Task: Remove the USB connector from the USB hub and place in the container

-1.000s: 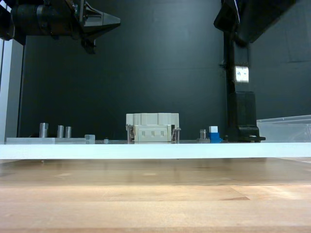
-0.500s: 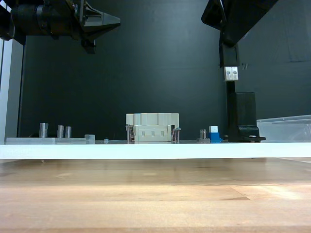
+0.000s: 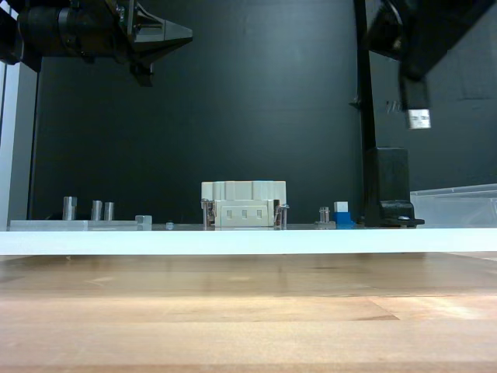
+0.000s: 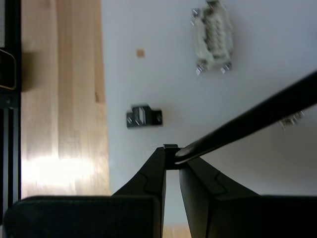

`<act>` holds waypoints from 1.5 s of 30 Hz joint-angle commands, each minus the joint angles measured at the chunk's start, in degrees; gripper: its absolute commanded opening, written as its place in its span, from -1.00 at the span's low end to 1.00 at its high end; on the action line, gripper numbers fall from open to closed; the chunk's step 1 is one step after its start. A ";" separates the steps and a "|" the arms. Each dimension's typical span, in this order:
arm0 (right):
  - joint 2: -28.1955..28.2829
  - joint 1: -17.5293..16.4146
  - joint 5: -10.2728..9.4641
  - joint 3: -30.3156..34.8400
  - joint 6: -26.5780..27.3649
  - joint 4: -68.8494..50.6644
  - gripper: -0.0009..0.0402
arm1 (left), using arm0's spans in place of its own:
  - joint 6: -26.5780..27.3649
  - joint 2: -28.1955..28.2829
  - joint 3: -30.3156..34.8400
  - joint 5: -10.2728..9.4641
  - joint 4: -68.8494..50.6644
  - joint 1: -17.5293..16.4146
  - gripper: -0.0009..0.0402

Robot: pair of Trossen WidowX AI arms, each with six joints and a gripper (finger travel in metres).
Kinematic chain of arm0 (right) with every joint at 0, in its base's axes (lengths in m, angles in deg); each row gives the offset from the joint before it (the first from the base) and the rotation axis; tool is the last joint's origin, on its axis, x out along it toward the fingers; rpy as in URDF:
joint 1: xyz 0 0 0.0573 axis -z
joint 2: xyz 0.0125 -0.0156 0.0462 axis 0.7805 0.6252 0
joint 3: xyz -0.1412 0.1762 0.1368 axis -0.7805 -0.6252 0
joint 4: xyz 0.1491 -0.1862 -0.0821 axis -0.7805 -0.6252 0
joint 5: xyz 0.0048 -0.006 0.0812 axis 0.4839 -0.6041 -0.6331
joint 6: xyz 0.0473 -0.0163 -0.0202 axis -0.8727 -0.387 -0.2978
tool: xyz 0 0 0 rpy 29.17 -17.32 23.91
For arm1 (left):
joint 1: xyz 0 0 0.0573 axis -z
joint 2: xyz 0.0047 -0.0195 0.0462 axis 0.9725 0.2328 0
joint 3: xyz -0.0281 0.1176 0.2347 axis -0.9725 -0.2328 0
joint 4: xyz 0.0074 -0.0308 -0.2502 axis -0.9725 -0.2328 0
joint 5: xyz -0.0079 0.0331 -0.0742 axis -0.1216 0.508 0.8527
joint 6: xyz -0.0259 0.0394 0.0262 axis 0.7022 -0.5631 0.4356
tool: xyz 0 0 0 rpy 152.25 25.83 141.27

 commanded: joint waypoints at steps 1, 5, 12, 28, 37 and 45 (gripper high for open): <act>-3.98 -0.09 0.07 -4.24 -1.70 0.02 -0.96 | 0.00 0.00 0.02 0.02 0.00 -0.02 -0.95; -9.14 -0.13 0.04 -9.75 -3.85 0.02 -0.96 | 0.00 0.00 0.02 0.00 0.00 0.00 -0.95; -18.84 -0.26 0.00 -19.17 -7.98 -0.57 -0.96 | 0.00 0.00 0.02 0.02 0.00 -0.02 -0.95; -33.70 -0.35 -1.11 -31.30 -12.68 -7.30 -0.96 | 0.00 0.02 0.02 0.02 0.00 0.00 -0.95; -35.69 -0.37 -1.68 -33.27 -14.21 -7.67 -0.92 | 0.00 0.02 0.02 0.02 0.00 -0.02 -0.95; -35.56 -0.39 -1.66 -33.27 -14.67 -7.65 -0.45 | 0.00 0.00 0.02 0.02 0.00 0.00 -0.95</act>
